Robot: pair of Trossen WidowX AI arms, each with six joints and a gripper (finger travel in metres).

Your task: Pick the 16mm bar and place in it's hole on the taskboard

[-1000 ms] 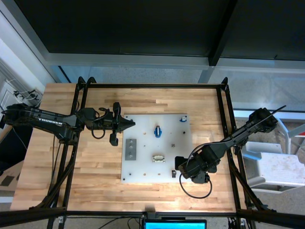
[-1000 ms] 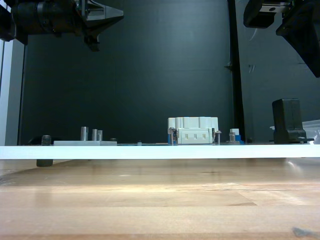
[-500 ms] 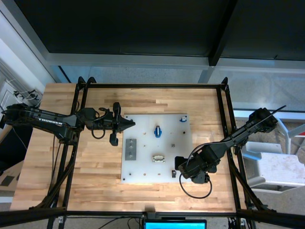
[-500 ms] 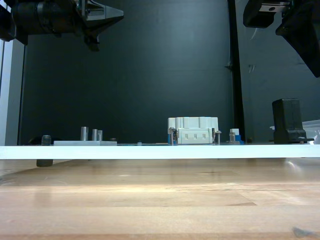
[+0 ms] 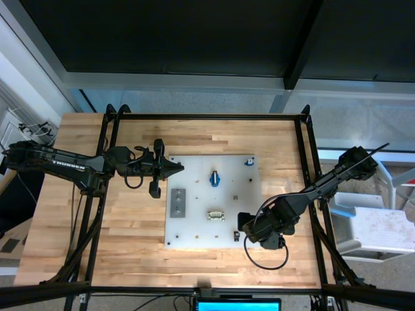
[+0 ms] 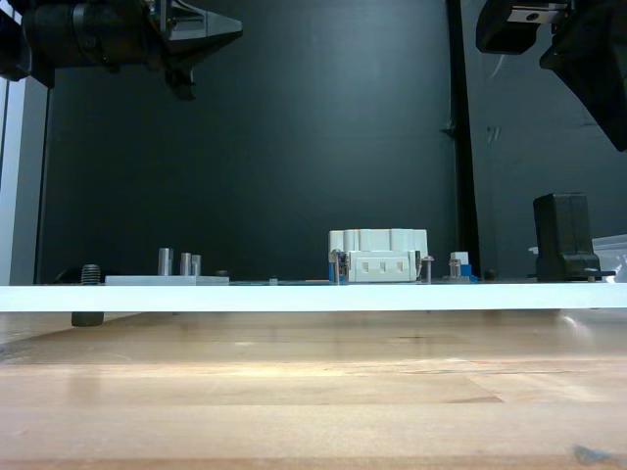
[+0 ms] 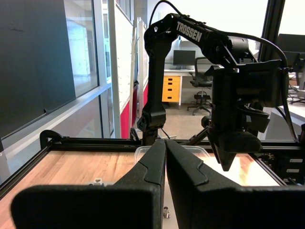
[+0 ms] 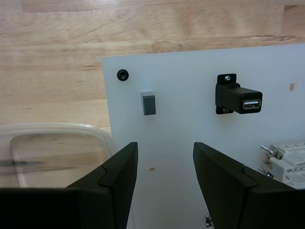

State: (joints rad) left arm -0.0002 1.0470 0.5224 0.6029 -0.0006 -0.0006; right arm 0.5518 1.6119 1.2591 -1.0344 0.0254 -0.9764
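"TROSSEN" on right arm (image 7: 190, 31) (white lettering)

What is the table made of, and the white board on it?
The table looks like varnished wood: tan planks with grain. The white board looks like matte plastic, though painted metal is possible. Left gripper, shut, hangs over the board's far-left corner; right gripper, open, over its near-right edge. Where the 16mm bar is, I cannot tell.

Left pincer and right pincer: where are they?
Left pincer (image 7: 165, 143): left wrist view, shut fingertips' meeting; above board's (image 5: 194, 227) left edge.
Right pincer (image 8: 165, 149): right wrist view, gap between open fingers; above board's near-right corner.
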